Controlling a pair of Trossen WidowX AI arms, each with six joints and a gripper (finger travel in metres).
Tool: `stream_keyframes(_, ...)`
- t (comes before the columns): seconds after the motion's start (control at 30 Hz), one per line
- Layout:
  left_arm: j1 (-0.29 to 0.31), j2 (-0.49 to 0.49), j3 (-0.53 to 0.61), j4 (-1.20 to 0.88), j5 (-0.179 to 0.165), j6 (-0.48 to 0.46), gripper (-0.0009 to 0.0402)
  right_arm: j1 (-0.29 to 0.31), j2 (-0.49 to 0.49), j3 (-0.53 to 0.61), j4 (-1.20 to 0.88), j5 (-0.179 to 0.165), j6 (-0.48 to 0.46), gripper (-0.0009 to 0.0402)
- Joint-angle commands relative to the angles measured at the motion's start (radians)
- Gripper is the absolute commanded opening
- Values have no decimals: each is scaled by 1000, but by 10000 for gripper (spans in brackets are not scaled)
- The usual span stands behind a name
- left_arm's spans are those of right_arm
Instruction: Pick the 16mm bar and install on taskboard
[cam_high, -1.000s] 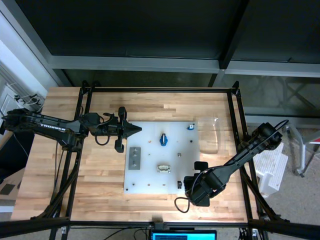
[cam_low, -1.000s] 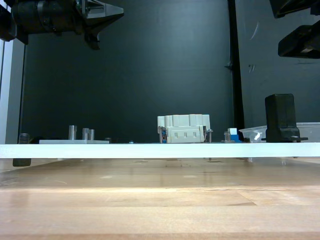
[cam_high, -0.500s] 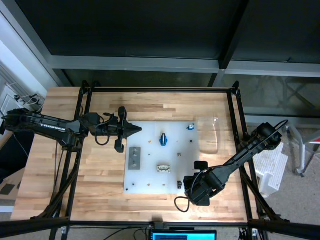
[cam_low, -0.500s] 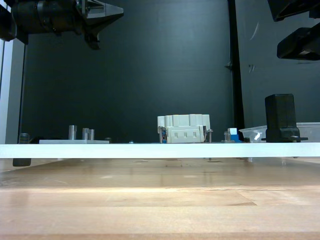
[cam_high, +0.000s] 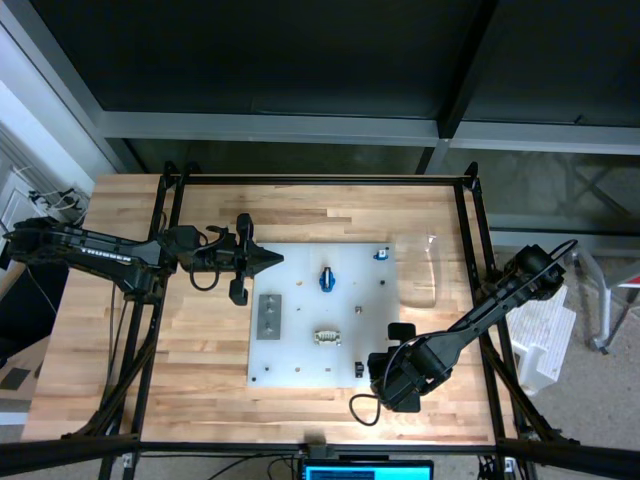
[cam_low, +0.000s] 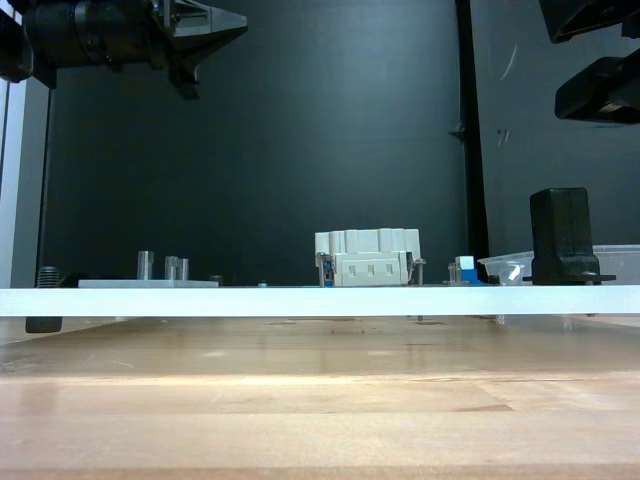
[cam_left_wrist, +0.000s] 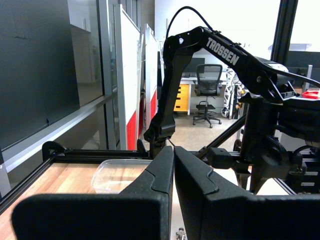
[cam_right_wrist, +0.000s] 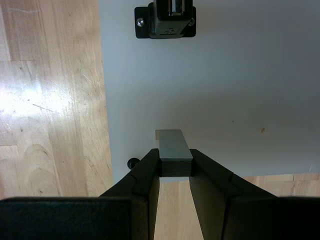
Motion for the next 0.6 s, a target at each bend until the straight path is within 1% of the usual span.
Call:
stream_keyframes(0.03,0,0,0,0,0,0,0,0,2,-9,10,-20,-2,20)
stream_keyframes(0.13,0,0,0,0,0,0,0,0,2,-20,26,-21,-2,20)
stream_keyframes(0.23,0,0,0,0,0,0,0,0,2,-29,45,-30,-3,20)
stream_keyframes(0.6,0,0,0,-10,0,0,0,-2,2,-56,69,-29,-10,20)
